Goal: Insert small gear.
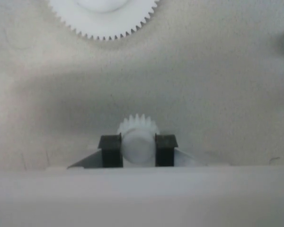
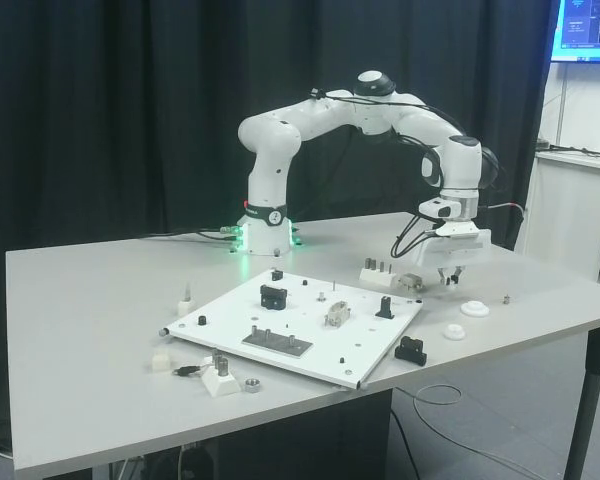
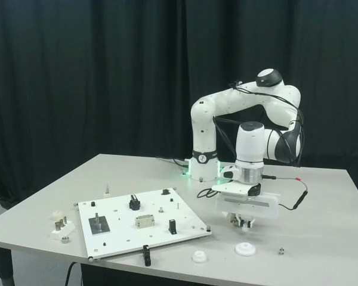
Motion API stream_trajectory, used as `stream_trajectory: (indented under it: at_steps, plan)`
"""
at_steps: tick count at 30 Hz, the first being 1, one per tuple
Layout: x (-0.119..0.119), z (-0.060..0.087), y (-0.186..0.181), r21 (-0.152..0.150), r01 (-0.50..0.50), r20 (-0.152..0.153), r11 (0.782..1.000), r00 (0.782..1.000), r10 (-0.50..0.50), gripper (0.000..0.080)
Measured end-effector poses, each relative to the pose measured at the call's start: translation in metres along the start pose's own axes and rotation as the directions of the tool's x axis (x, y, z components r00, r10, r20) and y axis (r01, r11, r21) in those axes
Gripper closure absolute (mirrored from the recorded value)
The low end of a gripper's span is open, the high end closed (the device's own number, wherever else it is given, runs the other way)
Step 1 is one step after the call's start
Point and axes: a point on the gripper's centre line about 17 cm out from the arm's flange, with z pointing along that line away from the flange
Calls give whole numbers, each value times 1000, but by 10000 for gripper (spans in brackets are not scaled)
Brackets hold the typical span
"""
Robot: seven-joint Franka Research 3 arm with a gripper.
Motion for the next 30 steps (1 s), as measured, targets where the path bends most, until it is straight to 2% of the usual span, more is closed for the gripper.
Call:
stream_trajectory:
  at_steps: [9,13,21,30]
  plan:
    - [0,0,0,-2,2,0,1000,1000,-2,660]
    - [1,-1,3,-15,8,-3,1000,1000,-8,660]
    - [11,-9,25,-99,37,-28,994,999,-40,660]
    - [22,-25,67,-192,42,-30,980,998,-49,660]
